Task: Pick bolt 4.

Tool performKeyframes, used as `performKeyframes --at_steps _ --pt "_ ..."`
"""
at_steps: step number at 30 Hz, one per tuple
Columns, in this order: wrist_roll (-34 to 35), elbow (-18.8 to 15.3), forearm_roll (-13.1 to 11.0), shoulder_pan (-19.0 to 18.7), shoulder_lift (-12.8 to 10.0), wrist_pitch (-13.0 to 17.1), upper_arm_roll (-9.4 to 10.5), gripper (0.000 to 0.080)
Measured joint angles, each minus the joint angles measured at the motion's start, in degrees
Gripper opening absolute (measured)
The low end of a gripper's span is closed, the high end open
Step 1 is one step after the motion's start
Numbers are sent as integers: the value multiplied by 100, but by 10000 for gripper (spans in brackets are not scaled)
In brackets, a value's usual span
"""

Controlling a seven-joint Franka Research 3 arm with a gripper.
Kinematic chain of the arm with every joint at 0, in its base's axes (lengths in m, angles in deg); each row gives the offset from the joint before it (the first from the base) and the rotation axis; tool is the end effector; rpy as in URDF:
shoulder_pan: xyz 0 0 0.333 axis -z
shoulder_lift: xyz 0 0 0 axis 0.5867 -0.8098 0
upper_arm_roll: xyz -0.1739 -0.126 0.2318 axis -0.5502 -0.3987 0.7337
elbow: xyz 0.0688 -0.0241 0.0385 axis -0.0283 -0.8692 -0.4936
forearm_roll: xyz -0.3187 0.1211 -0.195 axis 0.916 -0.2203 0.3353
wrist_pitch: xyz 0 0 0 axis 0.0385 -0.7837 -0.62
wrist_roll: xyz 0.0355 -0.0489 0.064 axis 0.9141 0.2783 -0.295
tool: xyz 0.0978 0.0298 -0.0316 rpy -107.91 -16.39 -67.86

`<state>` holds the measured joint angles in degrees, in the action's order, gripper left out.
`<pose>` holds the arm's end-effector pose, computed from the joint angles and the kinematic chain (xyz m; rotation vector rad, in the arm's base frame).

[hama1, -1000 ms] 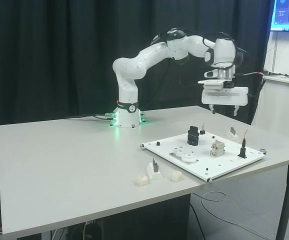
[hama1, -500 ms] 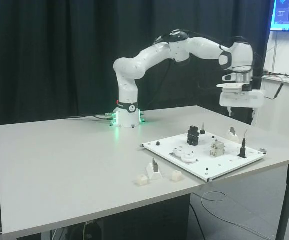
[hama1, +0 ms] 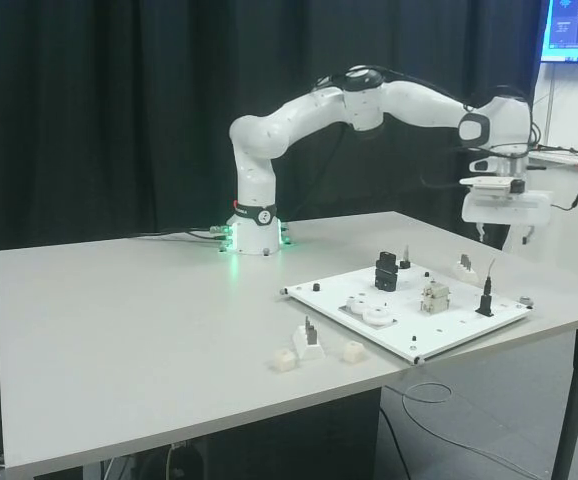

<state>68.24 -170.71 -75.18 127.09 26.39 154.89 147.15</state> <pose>0.5685 0.3899 0.2987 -2.0203 2.3106 -0.1924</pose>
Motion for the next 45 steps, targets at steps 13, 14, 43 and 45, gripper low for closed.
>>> performKeyframes --at_steps 13,14,43,45 --pt "-1 718 130 504 235 135 440 800" --pt "-2 763 148 546 235 161 490 800" --pt "-59 1713 652 1432 277 744 1710 800" --pt "-56 1737 689 1454 287 798 1759 800"
